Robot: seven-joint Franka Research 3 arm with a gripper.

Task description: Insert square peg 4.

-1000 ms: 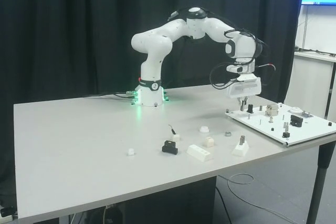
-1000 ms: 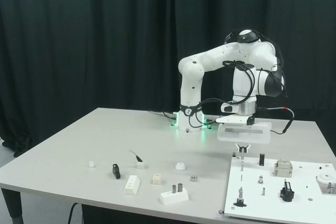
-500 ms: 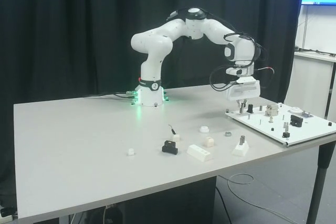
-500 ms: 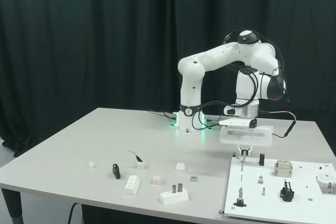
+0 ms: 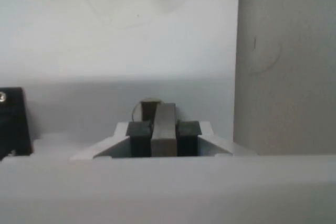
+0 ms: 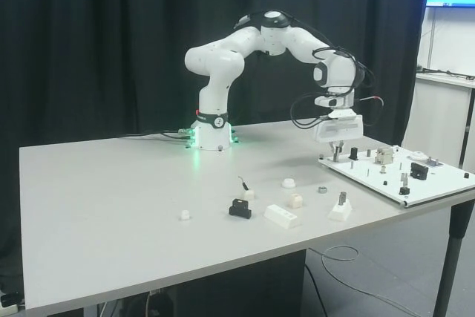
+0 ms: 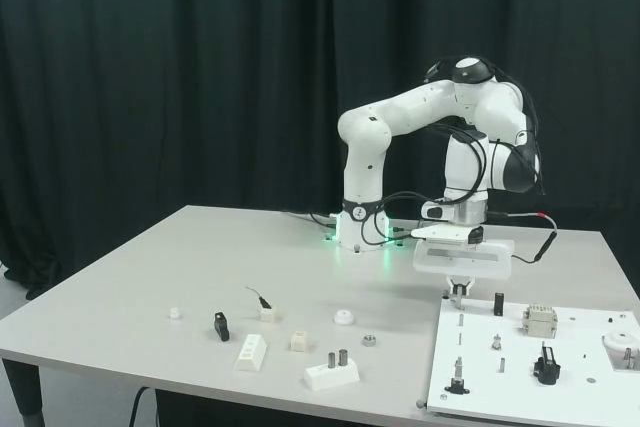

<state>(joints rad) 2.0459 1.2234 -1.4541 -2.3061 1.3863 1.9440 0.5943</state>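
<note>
The square peg (image 5: 164, 129) stands upright, pinched between the black fingers (image 5: 138, 136) of the claw (image 7: 458, 295), just above the white board (image 7: 560, 387) near its corner closest to the arm's base. The board lies on the grey bench (image 6: 111, 198), with small loose parts (image 7: 331, 372) beside it.
</note>
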